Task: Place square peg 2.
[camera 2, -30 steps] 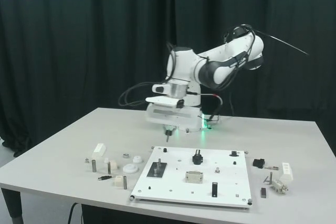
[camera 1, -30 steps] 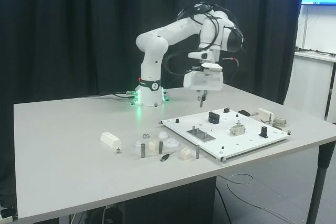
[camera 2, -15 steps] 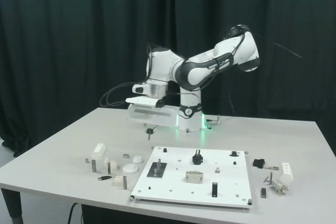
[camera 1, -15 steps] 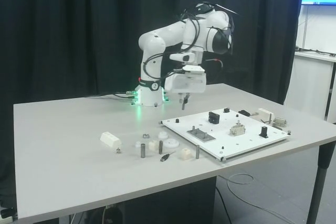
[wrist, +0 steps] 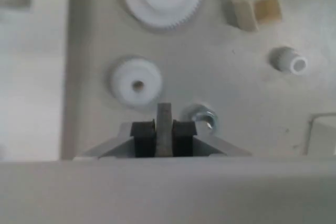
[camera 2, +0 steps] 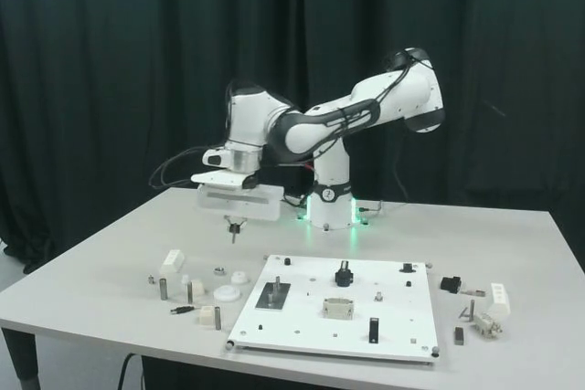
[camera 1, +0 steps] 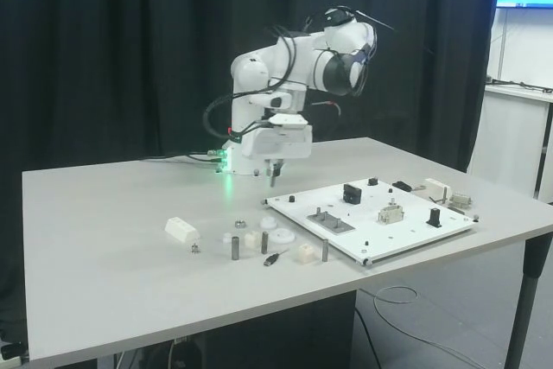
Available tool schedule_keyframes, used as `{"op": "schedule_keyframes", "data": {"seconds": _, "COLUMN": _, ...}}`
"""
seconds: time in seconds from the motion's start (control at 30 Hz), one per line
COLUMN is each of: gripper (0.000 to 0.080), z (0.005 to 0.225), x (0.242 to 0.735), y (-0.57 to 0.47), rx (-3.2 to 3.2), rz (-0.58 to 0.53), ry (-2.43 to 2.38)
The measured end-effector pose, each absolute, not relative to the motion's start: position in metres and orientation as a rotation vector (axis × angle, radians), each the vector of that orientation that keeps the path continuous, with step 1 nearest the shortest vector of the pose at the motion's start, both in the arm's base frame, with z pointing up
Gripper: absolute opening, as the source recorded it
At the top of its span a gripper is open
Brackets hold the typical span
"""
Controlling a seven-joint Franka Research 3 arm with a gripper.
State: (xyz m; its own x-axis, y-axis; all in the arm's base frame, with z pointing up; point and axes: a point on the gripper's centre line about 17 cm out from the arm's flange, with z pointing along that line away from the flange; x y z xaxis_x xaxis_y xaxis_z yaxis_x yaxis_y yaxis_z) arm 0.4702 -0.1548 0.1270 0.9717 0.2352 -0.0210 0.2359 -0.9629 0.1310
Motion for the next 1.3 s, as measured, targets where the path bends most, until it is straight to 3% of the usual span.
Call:
{"op": "schedule_keyframes", "data": {"seconds": 0.7, "gripper": 0.0065, "z": 0.084, "x": 0.426, "y": -0.229, "rx": 3.028, "rz": -0.007, "ry": 0.343}}
{"op": "schedule_keyframes", "data": {"seconds": 1.3, "gripper": 0.0065, "z": 0.061, "x": 0.418, "y": -0.262, "rx": 3.062, "rz": 0.080, "ry": 0.323}}
